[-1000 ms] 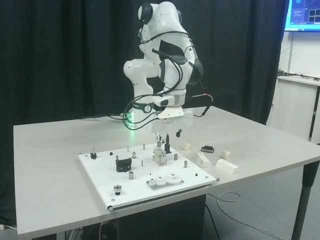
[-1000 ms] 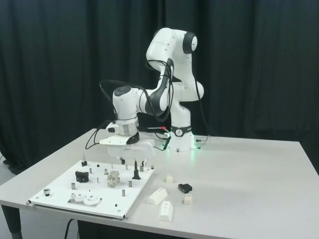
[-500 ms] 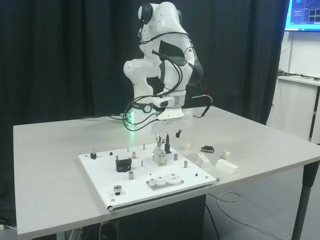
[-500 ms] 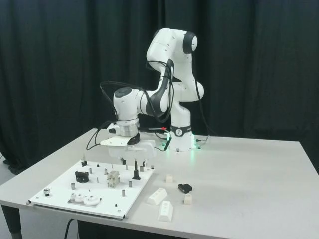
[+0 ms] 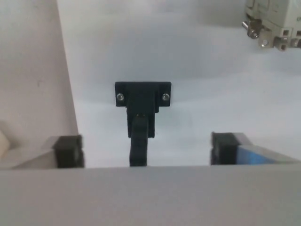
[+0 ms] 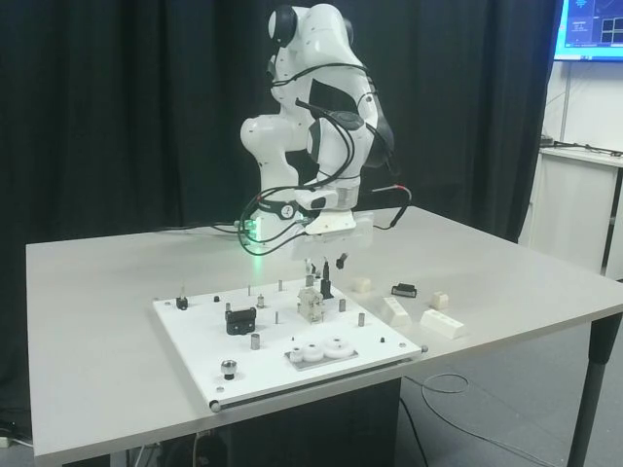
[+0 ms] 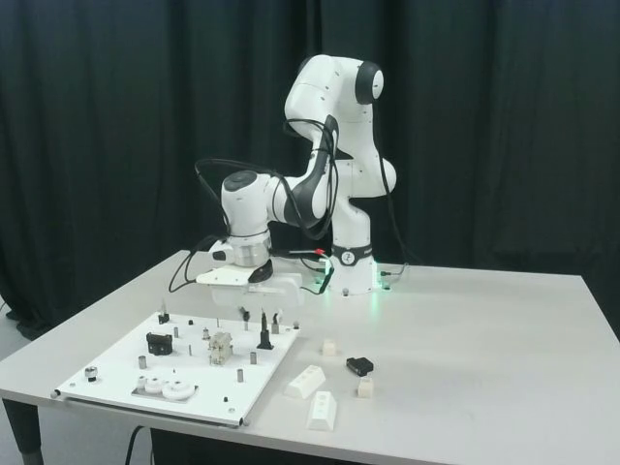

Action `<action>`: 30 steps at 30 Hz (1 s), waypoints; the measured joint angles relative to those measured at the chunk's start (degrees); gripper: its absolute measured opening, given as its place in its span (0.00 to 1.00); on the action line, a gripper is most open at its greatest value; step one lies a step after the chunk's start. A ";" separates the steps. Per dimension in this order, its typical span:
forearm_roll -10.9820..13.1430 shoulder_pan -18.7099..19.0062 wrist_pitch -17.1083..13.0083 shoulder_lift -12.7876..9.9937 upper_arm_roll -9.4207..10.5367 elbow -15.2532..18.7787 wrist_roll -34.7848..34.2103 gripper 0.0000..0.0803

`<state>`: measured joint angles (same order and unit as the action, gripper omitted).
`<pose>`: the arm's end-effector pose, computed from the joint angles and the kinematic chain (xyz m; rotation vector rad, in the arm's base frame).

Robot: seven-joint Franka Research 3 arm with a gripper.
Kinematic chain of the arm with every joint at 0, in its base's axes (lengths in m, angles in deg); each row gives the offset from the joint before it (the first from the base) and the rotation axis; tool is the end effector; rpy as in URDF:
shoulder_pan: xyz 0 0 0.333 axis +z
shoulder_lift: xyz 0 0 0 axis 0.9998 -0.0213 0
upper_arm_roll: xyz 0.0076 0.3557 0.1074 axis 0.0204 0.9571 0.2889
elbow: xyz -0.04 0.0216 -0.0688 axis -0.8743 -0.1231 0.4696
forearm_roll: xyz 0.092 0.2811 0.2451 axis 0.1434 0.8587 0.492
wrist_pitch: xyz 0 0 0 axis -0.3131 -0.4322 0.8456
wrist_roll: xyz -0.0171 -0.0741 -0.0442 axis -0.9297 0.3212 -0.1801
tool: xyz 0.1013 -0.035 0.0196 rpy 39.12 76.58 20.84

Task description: Remove USB.

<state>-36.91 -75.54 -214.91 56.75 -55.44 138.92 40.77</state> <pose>0.5377 -0.1113 0.3180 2.8395 -1.1554 -0.2762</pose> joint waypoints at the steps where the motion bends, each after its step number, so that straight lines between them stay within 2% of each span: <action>1: -0.17 0.00 0.02 0.05 0.00 0.04 0.00 0.87; 3: -0.43 0.00 0.04 0.19 0.00 0.15 0.00 0.87; 4: -0.48 0.00 0.05 0.28 0.00 0.20 0.00 0.62; 9: -0.68 -0.01 0.15 0.54 -0.01 0.33 0.00 0.62; 10: -0.69 -0.01 0.19 0.55 -0.01 0.33 0.00 0.40; 16: -0.58 0.04 0.56 0.65 0.09 0.34 -0.09 0.40; 17: -0.59 0.06 0.61 0.67 0.14 0.34 -0.15 0.16; 23: -0.59 0.15 0.63 0.68 0.16 0.37 -0.86 0.16; 24: -0.59 0.15 0.63 0.68 0.17 0.37 -0.92 0.09; 30: -0.59 0.19 0.66 0.71 0.19 0.38 -1.24 0.09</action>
<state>-37.50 -75.35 -214.25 57.47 -55.25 139.30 39.53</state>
